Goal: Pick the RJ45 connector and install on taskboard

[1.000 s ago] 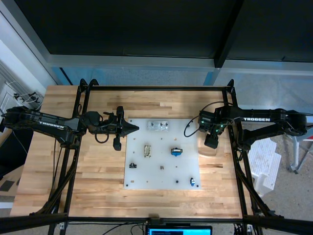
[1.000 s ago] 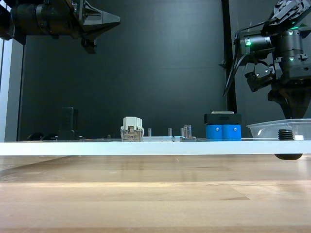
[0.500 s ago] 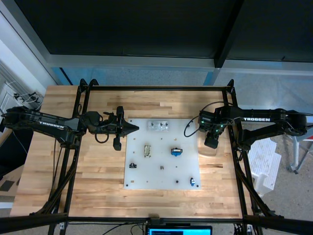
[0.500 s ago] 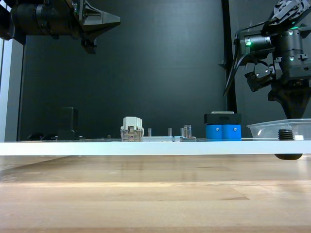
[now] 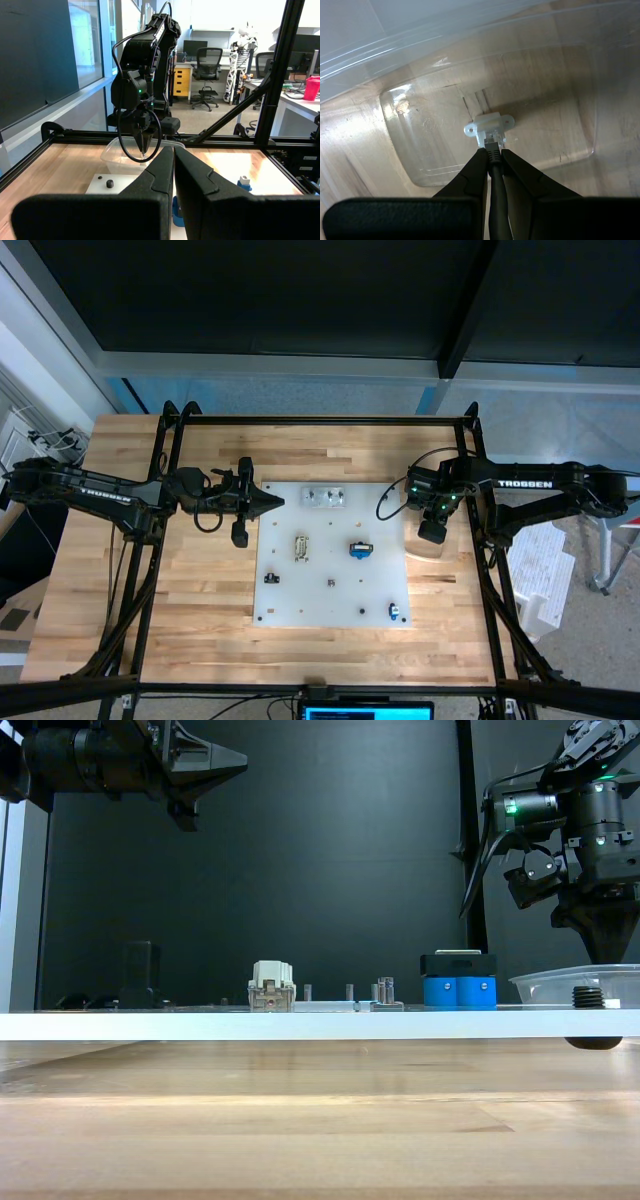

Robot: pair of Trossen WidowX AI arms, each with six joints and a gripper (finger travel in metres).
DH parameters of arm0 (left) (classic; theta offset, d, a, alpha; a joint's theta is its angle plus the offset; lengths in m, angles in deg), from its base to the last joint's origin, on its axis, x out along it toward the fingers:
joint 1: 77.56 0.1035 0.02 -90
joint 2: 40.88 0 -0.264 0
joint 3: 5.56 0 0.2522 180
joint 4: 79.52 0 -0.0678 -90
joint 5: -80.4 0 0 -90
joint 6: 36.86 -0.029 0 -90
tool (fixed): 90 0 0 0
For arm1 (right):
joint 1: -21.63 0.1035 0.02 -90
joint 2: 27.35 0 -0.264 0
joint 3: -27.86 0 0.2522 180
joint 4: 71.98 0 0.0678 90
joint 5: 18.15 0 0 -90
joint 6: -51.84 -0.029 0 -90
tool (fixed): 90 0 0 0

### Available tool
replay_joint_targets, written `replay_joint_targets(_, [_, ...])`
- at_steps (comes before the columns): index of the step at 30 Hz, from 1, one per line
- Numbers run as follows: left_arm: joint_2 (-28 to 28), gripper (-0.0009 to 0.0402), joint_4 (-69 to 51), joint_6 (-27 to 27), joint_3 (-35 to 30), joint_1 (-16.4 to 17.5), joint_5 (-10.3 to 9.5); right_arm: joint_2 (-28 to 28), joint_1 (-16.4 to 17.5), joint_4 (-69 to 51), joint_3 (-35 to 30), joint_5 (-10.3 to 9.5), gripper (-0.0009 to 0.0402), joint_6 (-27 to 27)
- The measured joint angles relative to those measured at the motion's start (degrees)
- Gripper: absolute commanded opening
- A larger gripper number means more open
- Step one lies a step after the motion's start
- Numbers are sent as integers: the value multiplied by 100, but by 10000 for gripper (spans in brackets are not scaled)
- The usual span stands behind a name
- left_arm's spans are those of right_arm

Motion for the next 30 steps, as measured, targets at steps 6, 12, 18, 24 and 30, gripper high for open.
replay_joint_targets(6, [0,0,0,0,0,0,2,-31,11,-28,-35,-2,0,-4])
replay_joint_targets(12, [0,0,0,2,0,0,2,-146,26,-118,-44,-2,0,-4])
replay_joint_targets(18, [0,0,0,0,-2,0,0,-317,48,-332,-149,-2,0,-4])
replay_joint_targets(24, [0,0,0,0,0,0,0,-455,133,-807,-555,-2,0,-7])
replay_joint_targets(30, [0,0,0,2,-2,0,0,-492,210,-1257,-1128,-2,0,-7])
